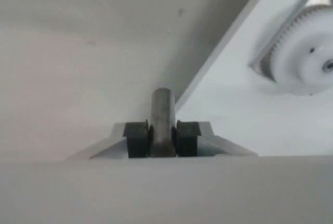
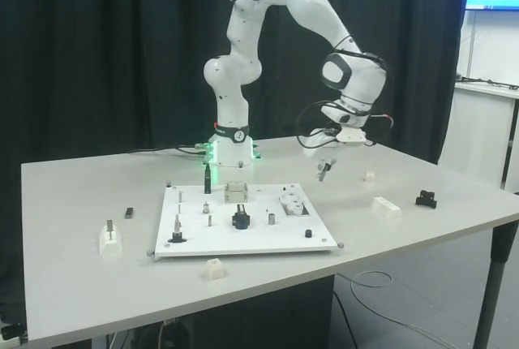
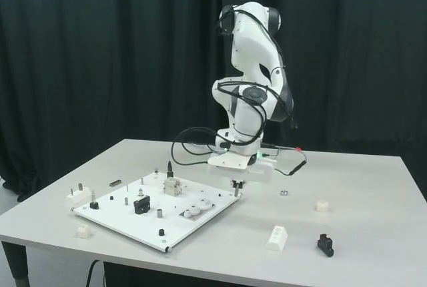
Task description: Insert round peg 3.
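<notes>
beside board [image 1: 250,114], claw [image 1: 162,139] clamping peg [image 1: 162,114]

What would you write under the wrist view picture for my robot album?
The pincer grips a grey round peg above the white board's edge, near a white gear.

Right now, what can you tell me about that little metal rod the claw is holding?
The round peg is a plain grey cylinder that looks like metal, smooth with a rounded end. The claw clamps it between two black pads, one on each side, its free end sticking out past them. It hangs in the air near the edge of the white board, touching nothing else.
</notes>
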